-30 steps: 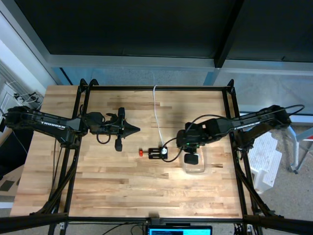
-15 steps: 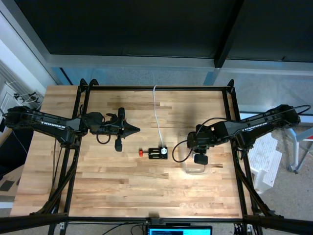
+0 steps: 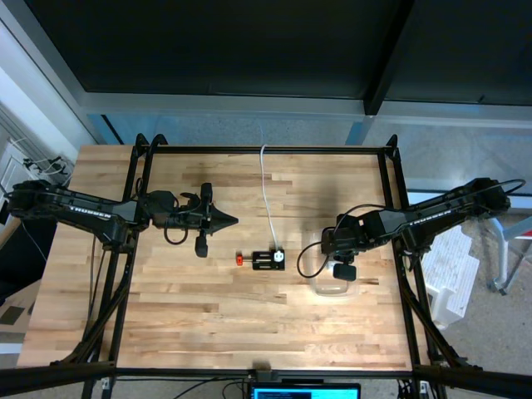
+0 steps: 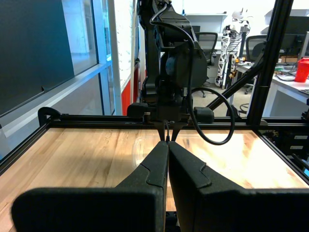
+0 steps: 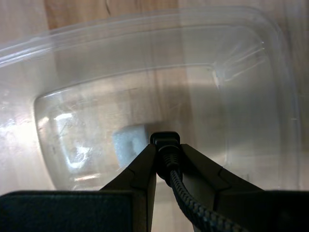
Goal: Remove the power plug from the receptacle and place in the container
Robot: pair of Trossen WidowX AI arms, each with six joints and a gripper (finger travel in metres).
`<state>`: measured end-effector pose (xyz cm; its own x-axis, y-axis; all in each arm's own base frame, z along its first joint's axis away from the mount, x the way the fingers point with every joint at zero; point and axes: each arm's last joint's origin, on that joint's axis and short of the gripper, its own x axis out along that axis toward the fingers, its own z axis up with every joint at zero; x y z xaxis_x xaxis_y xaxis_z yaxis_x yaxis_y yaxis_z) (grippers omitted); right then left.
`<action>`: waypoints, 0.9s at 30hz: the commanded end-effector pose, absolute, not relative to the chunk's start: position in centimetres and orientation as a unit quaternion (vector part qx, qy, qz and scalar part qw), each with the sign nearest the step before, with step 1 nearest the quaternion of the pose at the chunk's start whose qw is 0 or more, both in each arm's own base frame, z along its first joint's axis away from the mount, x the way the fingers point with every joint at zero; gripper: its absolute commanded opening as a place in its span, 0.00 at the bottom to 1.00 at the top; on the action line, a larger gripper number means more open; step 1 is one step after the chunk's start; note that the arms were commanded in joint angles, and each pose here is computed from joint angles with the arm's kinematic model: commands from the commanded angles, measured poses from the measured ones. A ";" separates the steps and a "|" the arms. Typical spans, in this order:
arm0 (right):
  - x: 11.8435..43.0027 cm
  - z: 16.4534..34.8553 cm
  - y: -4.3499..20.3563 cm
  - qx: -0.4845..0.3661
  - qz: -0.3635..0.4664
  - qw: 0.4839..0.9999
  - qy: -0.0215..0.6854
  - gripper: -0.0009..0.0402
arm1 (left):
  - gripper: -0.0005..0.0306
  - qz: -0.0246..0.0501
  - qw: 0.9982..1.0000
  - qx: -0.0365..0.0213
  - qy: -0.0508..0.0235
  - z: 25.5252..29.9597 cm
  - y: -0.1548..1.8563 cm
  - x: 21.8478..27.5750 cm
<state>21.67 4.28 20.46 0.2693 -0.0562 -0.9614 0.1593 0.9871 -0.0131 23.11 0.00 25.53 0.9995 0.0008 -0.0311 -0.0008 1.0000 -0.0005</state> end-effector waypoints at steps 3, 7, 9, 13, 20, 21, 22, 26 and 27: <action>21.8 20.5 4.3 0.050 -0.073 0.799 0.595 0.21 | 0.02 0.000 1.000 0.000 0.016 25.52 0.00 23.11; 21.8 20.5 4.2 0.053 -0.089 0.800 0.591 0.28 | 0.02 0.000 1.000 0.000 0.016 25.53 0.00 23.12; 21.8 20.5 4.2 0.057 -0.092 0.800 0.590 0.32 | 0.02 0.000 1.000 0.000 0.016 25.52 0.01 23.11; 21.8 20.7 4.2 0.061 -0.093 0.802 0.587 0.39 | 0.02 0.001 1.000 0.000 0.016 25.53 0.01 23.12; 22.0 22.0 4.3 0.064 -0.091 0.810 0.576 0.48 | 0.02 0.000 1.000 0.000 0.016 25.53 0.00 23.12; 22.0 22.3 4.3 0.064 -0.091 0.809 0.577 0.49 | 0.02 0.000 1.000 0.000 0.016 25.53 0.01 23.12; 22.0 22.6 4.3 0.064 -0.091 0.810 0.576 0.50 | 0.02 0.000 1.000 0.000 0.016 25.53 0.00 23.12; 22.1 23.3 4.3 0.065 -0.089 0.814 0.571 0.50 | 0.02 0.000 1.000 0.000 0.016 25.53 0.01 23.12; 22.1 23.3 4.3 0.065 -0.089 0.814 0.571 0.50 | 0.02 0.000 1.000 0.000 0.016 25.53 0.00 23.12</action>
